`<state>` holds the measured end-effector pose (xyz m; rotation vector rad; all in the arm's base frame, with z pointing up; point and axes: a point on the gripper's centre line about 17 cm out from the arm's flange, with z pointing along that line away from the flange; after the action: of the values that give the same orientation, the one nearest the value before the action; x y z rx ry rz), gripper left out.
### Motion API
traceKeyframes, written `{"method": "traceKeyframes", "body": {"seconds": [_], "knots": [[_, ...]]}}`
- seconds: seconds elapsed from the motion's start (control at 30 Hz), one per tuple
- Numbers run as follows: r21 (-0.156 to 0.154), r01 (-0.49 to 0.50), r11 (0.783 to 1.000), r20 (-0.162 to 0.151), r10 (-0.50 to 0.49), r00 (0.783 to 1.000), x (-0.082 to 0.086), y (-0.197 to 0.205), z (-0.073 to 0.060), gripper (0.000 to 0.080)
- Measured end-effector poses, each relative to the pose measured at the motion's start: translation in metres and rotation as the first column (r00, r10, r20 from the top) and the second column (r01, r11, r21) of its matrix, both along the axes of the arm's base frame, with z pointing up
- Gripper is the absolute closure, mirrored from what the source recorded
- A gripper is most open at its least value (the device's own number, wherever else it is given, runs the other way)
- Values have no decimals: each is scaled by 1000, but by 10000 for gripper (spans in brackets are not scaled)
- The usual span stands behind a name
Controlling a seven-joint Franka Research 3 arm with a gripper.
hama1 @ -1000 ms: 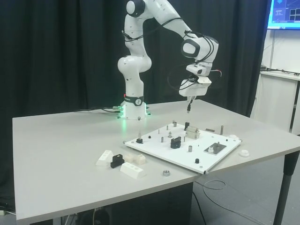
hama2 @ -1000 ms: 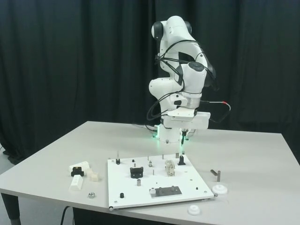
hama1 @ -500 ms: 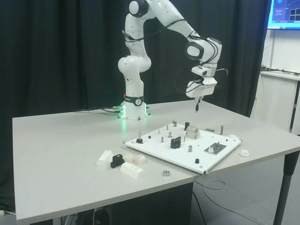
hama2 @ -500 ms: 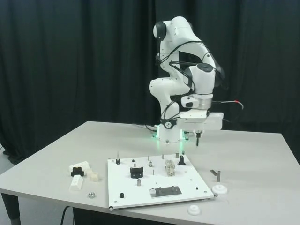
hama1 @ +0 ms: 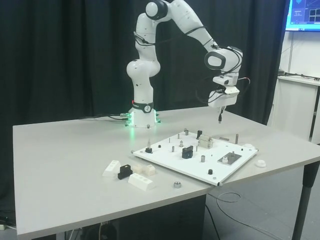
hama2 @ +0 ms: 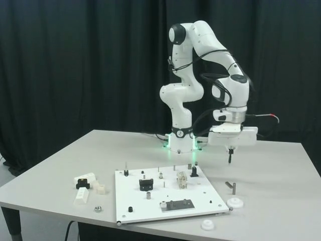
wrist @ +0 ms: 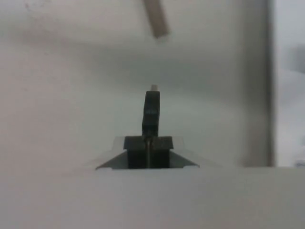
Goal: Place USB.
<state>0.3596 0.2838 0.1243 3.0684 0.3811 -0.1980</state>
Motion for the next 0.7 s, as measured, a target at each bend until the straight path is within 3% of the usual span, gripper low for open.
{"method": "traceKeyframes", "body": {"seconds": [0.4, 0.7], "knots": [[13, 9, 1000, 17, -9, 1000, 3, 34, -31, 785], [19, 16, 1000, 26, -16, 1000, 16, 48, -43, 785]]}}
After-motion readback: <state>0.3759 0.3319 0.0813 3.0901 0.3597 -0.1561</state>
